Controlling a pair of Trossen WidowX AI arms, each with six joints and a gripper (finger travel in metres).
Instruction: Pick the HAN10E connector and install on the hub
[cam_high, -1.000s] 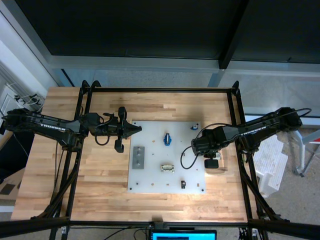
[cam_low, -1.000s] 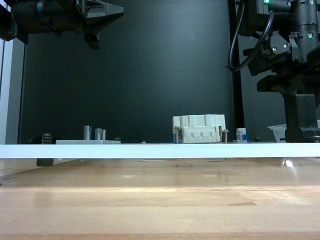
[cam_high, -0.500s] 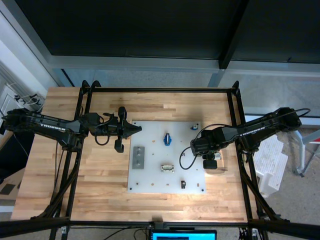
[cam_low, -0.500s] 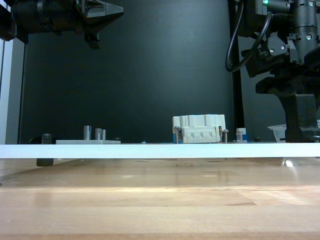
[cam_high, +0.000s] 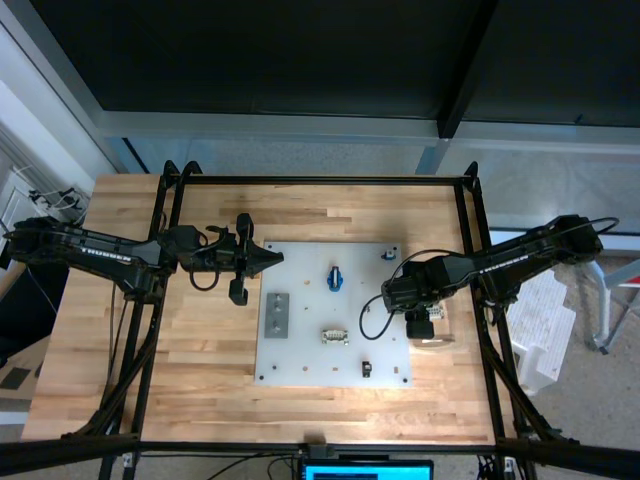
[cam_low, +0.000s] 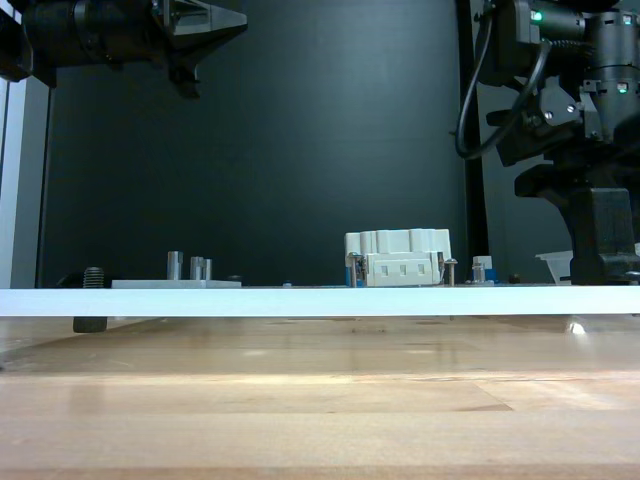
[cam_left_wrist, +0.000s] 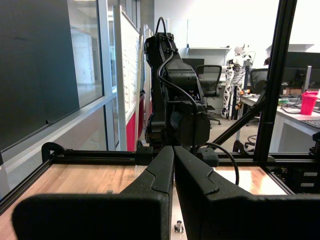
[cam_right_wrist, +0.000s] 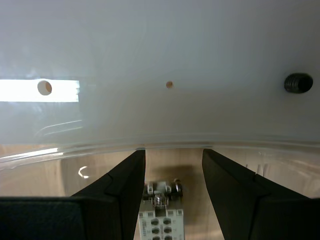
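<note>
The HAN10E connector lies in a clear tray just off the white board's right edge, its pale contact face up. My right gripper hangs open straight above it, one finger on each side, not touching. In the high view the right gripper is over that tray. The hub sits on the board's middle, and in the low view the hub is a beige block. My left gripper is shut and empty, held high off the board's upper left corner.
On the white board are a grey two-hole block, a blue knob and a small black part. A black frame rail runs along the table's right side beside the right arm.
The right arm's wrist has shifted slightly over the tray. The left arm has not moved.
</note>
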